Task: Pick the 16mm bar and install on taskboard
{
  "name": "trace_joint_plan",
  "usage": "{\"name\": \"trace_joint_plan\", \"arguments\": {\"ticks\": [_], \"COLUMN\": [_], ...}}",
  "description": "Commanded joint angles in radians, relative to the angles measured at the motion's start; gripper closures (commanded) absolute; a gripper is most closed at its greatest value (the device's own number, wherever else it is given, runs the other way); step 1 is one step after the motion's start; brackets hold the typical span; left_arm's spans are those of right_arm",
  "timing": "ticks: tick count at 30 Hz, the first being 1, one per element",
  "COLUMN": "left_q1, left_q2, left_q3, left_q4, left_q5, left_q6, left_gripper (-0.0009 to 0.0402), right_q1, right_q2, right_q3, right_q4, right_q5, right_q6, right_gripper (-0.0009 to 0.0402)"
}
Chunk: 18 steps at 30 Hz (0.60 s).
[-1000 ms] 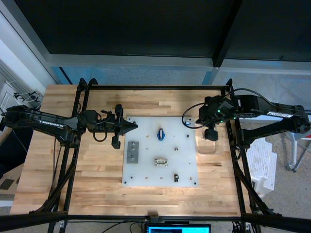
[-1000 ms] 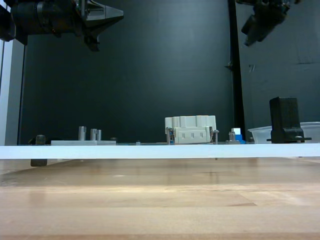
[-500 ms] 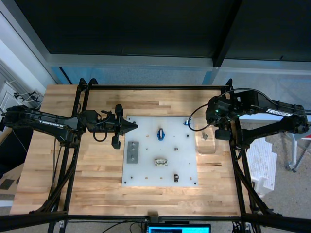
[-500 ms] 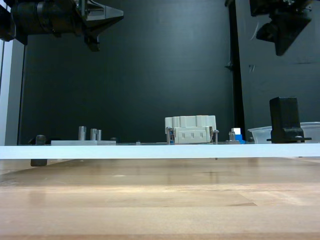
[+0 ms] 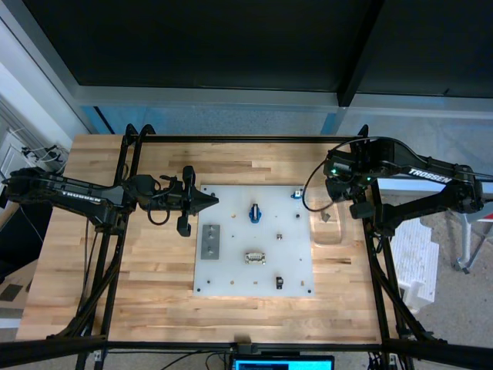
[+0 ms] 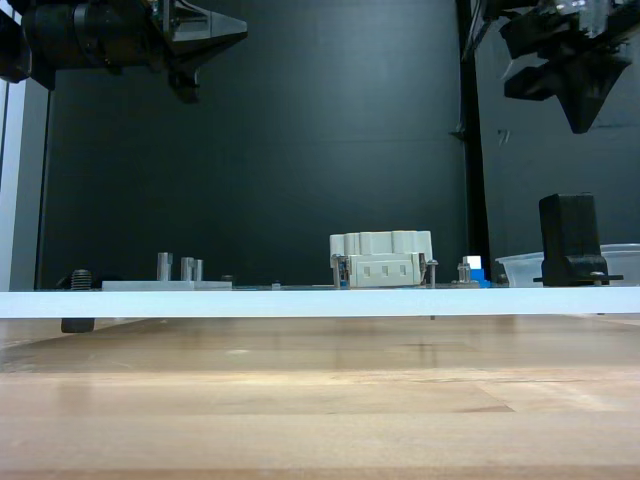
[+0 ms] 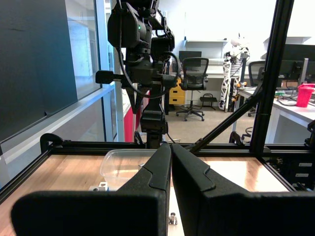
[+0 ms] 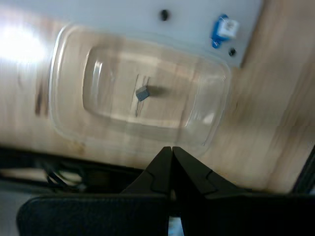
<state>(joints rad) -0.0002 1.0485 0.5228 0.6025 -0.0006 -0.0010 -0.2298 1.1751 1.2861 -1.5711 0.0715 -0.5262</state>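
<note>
Dull-grey and tiny, the 16mm bar point(image 8: 142, 93) lies alone on the floor of a clear plastic tray point(image 8: 66, 118). The tray rests on the wooden tabletop point(image 5: 139, 293) just beside the right edge of the taskboard point(image 5: 231, 277). The right gripper point(image 8: 172, 148) hangs well above the tray, pointing down at it, its fingers pressed together with nothing between them. The left gripper point(image 5: 212, 200) is held high over the taskboard's left edge, pointing level toward the right arm, its fingers likewise pressed together and empty. On the white board stand a grey two-hole block point(image 5: 210, 240), a blue knob point(image 5: 255, 212) and a beige connector point(image 5: 255, 257).
</note>
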Motion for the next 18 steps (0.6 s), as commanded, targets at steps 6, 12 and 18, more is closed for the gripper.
{"name": "trace_joint_plan", "arguments": {"ticks": [6, 12, 18], "left_q1": [0.0, 0.0, 0.0], "left_q2": [0.0, 0.0, 0.0], "left_q3": [0.0, 0.0, 0.0], "left_q4": [0.0, 0.0, 0.0], "left_q5": [0.0, 0.0, 0.0], "left_q6": [0.0, 0.0, 0.0], "left_gripper": [0.0393, 0.0393, 0.0393], "right_q1": [0.0, 0.0, 0.001], "right_q2": [0.0, 0.0, 0.012], "right_q3": [-0.002, -0.019, -0.052], "right_q4": [0.004, 0.009, 0.019], "right_q5": [0.006, -0.042, -0.046], "right_q6": [-0.273, -0.36, -0.373], "right_gripper": [0.0393, 0.0393, 0.0382]}}
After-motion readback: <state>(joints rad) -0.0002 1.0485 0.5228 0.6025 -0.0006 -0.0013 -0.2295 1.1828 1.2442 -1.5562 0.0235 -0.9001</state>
